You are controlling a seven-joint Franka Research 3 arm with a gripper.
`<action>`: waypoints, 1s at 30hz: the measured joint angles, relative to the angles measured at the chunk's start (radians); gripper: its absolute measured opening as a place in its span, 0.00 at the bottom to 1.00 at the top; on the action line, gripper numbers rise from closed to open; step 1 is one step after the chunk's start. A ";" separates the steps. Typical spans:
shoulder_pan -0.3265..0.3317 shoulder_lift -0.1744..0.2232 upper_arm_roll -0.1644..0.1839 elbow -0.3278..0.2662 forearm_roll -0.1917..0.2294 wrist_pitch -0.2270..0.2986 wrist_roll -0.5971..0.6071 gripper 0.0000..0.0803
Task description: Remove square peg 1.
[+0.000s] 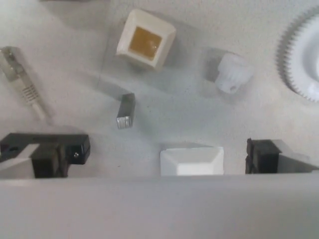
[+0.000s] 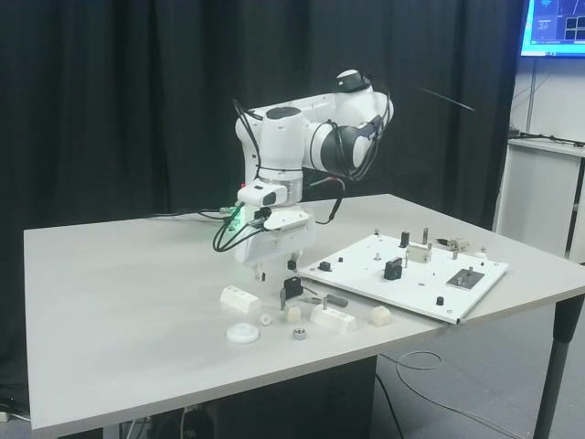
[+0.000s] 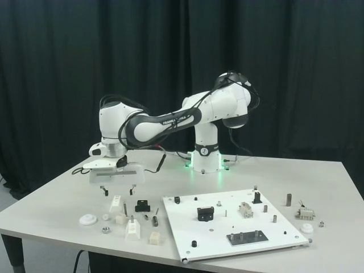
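Hovering low over the table (image 2: 110,274) with the claw (image 1: 164,152) spread wide and gripping nothing; plain gap between the two black fingertips (image 1: 60,154) in the wrist view.

Taking the small grey square peg (image 1: 126,111) for the target: off the white board (image 2: 457,297), out among the loose parts on the table, and not yet between the fingers. Hard to say whether standing upright or lying over. Just beside it, a hollow square block (image 1: 146,39); close under the claw, a solid white block (image 1: 192,160); well apart on one side a cable plug (image 1: 20,79), and on the other a small white gear (image 1: 232,72) and a large white gear (image 1: 304,55).

To do the step well:
- Shift sideways first, until the peg sits midway between the fingertips rather than off towards one finger.
- Turn the wrist so the pads meet two flat faces of the peg, not its corners; otherwise likely to twist or squirt out.
- Keep the wide opening on the way down, clearing the solid white block and the hollow square block.
- Descend slowly and stop short of scraping the table.
- Close gently, then lift straight up before travelling anywhere.

Main risks, judging from here: nudging the peg over with one finger, or pinching the solid white block instead.
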 joint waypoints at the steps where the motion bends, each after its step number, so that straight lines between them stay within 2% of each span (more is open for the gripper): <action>1: 0.001 0.000 -0.001 0.000 0.000 -0.001 0.001 1.00; 30: 0.005 0.000 -0.012 0.021 -0.002 -0.001 0.002 1.00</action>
